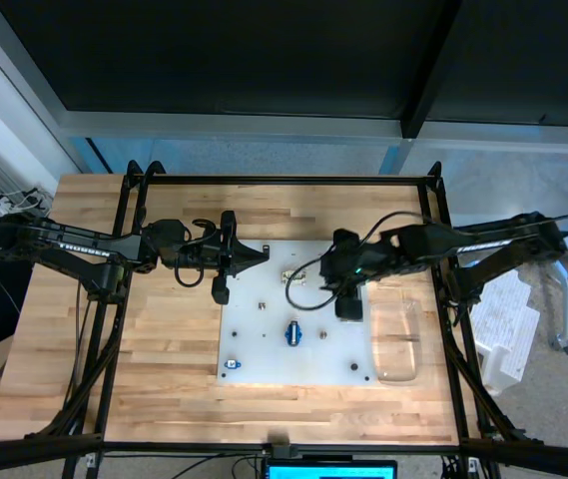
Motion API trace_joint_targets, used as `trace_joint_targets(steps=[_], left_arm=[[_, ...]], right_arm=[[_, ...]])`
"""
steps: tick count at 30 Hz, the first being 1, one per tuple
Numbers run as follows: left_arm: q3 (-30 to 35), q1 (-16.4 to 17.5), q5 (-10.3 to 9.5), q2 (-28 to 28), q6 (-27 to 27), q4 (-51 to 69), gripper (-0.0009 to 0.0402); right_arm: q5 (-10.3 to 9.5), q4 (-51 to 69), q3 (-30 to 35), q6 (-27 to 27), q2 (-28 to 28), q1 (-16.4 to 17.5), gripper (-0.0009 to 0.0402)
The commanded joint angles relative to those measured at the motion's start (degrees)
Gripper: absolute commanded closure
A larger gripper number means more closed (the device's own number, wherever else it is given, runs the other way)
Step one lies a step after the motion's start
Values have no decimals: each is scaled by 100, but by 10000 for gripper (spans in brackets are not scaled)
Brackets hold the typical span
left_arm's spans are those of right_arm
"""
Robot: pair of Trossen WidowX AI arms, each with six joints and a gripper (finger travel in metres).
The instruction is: Pick the 16mm cylinder and install on the taskboard
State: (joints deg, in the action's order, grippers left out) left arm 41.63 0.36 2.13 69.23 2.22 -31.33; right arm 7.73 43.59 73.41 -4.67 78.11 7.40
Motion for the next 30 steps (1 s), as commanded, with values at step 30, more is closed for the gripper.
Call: trace_joint_targets(steps=[30], left_arm=[[0,0,0,0,0,-2,392]], right_arm=[[-275,-6286,-3287,240,-1932,-367,393]])
